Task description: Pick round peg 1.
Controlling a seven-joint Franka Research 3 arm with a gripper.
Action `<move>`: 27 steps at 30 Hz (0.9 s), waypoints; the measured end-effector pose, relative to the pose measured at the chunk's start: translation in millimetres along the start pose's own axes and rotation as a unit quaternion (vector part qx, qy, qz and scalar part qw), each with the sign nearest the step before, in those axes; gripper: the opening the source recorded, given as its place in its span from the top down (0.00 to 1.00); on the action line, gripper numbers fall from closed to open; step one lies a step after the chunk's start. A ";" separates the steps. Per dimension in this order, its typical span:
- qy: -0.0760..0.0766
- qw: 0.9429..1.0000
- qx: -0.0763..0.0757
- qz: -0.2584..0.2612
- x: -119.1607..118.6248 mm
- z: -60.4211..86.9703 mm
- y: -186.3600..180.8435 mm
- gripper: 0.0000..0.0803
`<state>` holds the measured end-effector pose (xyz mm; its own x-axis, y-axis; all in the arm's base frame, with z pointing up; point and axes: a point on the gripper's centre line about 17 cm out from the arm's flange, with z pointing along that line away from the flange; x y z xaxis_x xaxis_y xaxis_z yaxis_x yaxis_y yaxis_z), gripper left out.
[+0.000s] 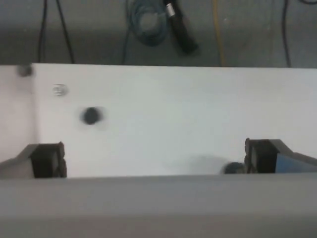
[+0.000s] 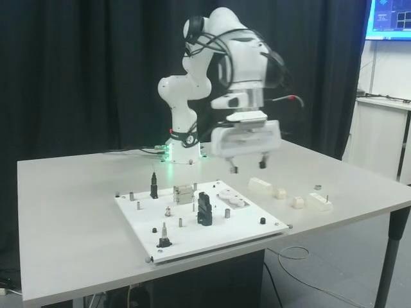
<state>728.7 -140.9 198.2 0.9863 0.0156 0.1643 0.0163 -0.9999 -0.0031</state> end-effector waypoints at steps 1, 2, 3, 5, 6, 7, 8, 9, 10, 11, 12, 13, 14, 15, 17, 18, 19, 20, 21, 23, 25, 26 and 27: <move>-0.003 1.000 0.001 0.001 0.0 1.5 -8.3 0.00; -0.006 1.000 0.002 0.002 0.1 3.0 -16.3 0.00; -0.009 1.000 0.003 0.004 0.2 4.5 -24.3 0.00; -0.014 1.000 0.005 0.007 -0.3 7.6 -40.1 0.00; -0.017 1.000 0.006 0.008 -0.4 9.2 -48.4 0.00; -0.019 1.000 0.006 0.009 -0.6 10.7 -56.3 0.00; -0.022 1.000 0.007 0.011 -1.0 12.2 -64.9 0.00; -0.025 1.000 0.008 0.012 -1.7 13.6 -72.9 0.00; -0.028 0.999 0.008 0.013 -2.6 15.0 -80.9 0.00; -0.031 0.999 0.008 0.014 -3.4 16.3 -89.0 0.00; -0.033 0.999 0.008 0.015 -3.9 17.4 -96.1 0.00; -0.036 0.999 0.007 0.017 -4.4 18.7 -104.0 0.00; -0.038 0.999 0.006 0.018 -5.0 19.9 -111.2 0.00; -0.040 0.999 0.006 0.019 -5.9 21.2 -119.1 0.00; -0.044 0.999 0.004 0.022 -7.5 23.5 -133.9 0.00; -0.045 0.999 0.004 0.024 -8.0 24.6 -141.3 0.00; -0.046 0.999 0.003 0.026 -8.5 25.6 -148.0 0.00; -0.048 0.998 0.003 0.028 -9.0 26.8 -155.9 0.00; -0.049 0.998 0.003 0.029 -9.6 28.1 -163.0 0.00; -0.051 0.998 0.002 0.033 -11.1 30.8 -177.6 0.00; -0.053 0.998 0.001 0.037 -12.8 33.3 -191.3 0.00; -0.054 0.998 0.001 0.040 -13.7 34.6 -197.9 0.00; -0.054 0.998 0.000 0.042 -14.6 35.9 -204.5 0.00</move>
<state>716.9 63.5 161.1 0.9962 -0.0681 0.0552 -0.0674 -0.9976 -0.0133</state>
